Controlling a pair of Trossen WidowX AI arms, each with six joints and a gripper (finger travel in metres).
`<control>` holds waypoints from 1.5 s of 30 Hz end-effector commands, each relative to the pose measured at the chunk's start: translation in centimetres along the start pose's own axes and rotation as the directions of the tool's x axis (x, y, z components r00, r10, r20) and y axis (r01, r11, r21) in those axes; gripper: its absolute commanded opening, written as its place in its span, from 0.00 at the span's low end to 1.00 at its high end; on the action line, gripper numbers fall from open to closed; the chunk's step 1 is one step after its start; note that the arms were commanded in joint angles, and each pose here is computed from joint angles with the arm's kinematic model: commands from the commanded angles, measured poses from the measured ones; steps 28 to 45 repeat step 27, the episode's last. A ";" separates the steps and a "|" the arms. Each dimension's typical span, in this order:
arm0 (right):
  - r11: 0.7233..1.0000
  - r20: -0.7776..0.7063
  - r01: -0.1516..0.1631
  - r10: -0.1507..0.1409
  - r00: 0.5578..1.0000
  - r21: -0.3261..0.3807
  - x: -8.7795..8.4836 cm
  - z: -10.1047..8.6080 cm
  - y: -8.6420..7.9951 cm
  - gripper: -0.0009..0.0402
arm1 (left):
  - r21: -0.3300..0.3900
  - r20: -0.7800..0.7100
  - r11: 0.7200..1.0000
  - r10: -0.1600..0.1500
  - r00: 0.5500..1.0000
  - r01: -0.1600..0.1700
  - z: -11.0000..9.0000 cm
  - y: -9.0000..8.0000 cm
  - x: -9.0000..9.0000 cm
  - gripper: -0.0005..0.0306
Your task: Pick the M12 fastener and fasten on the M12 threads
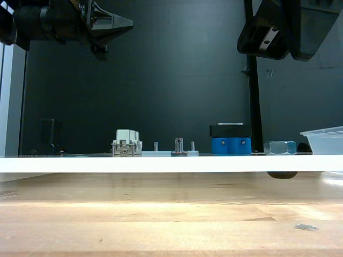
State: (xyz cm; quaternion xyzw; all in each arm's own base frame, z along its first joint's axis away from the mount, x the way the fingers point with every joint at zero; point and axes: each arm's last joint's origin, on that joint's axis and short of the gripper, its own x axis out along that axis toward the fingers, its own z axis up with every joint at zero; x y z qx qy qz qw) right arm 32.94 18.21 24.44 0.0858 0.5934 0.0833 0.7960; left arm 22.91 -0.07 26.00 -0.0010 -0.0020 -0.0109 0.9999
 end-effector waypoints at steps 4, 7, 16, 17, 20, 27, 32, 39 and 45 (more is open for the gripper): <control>1.000 0.001 -0.001 0.001 1.000 0.000 0.0 0.0 0.0 0.02 | 0.000 0.001 1.000 0.000 1.000 0.000 0.0 0.0 0.0 0.02; 1.000 0.004 -0.002 0.002 1.000 -0.001 0.0 0.0 0.1 0.02 | 0.000 0.001 1.000 0.000 1.000 0.000 0.0 0.0 0.0 0.02; 1.000 0.015 -0.009 0.009 1.000 -0.004 0.0 0.1 0.2 0.02 | 0.000 0.000 1.000 0.000 1.000 0.000 0.0 0.0 0.0 0.02; 1.000 0.015 -0.010 0.010 1.000 -0.005 0.0 0.1 0.2 0.02 | 0.000 0.000 1.000 0.000 1.000 0.000 0.0 0.0 0.0 0.02; 1.000 0.015 -0.010 0.010 1.000 -0.005 0.0 0.1 0.2 0.02 | 0.000 0.000 1.000 0.000 1.000 0.000 0.0 0.0 0.0 0.02; 1.000 0.014 -0.011 0.011 1.000 -0.008 0.0 0.0 0.3 0.02 | 0.000 0.000 1.000 0.000 1.000 0.000 0.0 0.0 0.0 0.02; 1.000 0.014 -0.011 0.011 1.000 -0.008 0.0 0.0 0.3 0.02 | 0.000 0.000 1.000 0.000 1.000 0.000 0.0 0.0 0.0 0.02; 1.000 0.014 -0.011 0.011 1.000 -0.008 0.0 0.0 0.3 0.02 | 0.000 0.000 1.000 0.000 1.000 0.000 0.0 0.0 0.0 0.02; 1.000 0.014 -0.011 0.011 1.000 -0.008 0.0 0.0 0.3 0.02 | 0.000 0.000 1.000 0.000 1.000 0.000 0.0 0.0 0.0 0.02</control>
